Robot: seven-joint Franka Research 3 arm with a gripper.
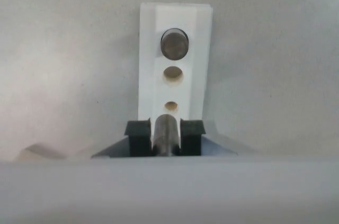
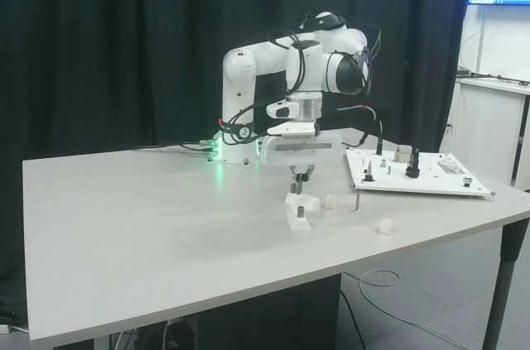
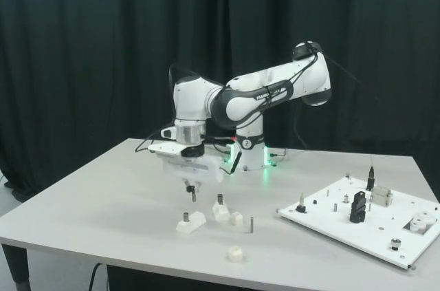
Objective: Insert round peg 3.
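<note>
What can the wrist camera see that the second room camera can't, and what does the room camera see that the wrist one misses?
Only the wrist view shows the holes in the white block: one filled by a peg, two empty ones nearer the gripper, whose black fingers are shut on the round peg.

Only the second room view shows the whole white arm, the white board of parts and the black curtain.

Both show the gripper holding the peg above the grey table.

The wrist view looks straight down, close above the white holed block [image 1: 175,65]. Both room views stand well back from the grey table [image 2: 166,218], facing the arm's base [image 3: 249,157] from opposite front corners; both share the block and the white board [image 3: 364,222]
</note>
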